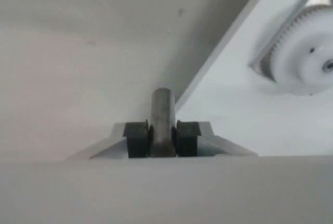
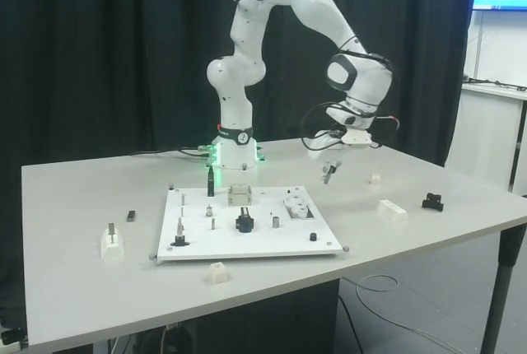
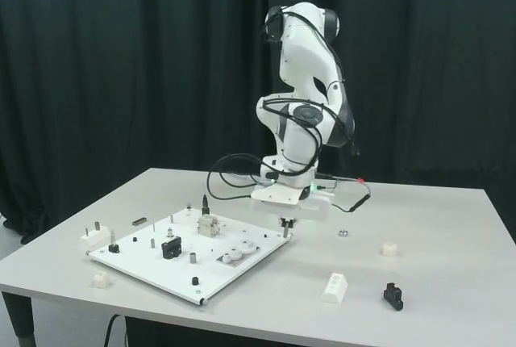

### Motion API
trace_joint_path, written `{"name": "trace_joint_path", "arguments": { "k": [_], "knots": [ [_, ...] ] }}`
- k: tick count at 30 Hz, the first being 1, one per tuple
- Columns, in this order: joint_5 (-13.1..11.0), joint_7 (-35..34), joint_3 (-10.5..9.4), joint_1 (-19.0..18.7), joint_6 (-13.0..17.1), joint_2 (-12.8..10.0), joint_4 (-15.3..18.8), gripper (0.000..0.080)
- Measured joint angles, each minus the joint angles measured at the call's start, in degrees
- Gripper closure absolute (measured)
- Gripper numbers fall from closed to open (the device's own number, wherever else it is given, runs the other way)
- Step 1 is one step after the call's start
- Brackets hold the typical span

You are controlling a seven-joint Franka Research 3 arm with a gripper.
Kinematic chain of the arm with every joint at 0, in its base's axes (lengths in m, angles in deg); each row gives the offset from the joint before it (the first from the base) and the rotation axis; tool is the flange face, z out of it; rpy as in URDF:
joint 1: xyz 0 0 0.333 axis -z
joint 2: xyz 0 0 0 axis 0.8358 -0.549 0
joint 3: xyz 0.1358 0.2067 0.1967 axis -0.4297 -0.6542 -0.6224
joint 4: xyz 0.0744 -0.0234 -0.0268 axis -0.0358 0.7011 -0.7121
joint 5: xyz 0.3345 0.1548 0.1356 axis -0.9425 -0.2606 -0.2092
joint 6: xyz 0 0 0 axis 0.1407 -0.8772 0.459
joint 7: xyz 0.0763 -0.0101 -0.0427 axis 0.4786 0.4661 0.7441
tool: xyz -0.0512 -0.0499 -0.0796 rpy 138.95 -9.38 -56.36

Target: Insert round peg 3.

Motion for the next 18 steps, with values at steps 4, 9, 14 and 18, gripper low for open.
{"name": "trace_joint_path", "arguments": {
  "k": [4, 9, 14, 18],
  "knots": [
    [0.65, 0.32, -0.66, 1.40, 1.88, 1.74, 2.81, 0.0693],
    [1.21, 1.22, -0.68, 2.40, 3.58, 3.67, 5.89, 0.0693],
    [1.97, 1.88, -0.65, 3.52, 4.42, 5.49, 8.42, 0.0693],
    [2.98, 2.44, -0.63, 4.65, 5.02, 6.89, 10.34, 0.0693]
  ]
}}
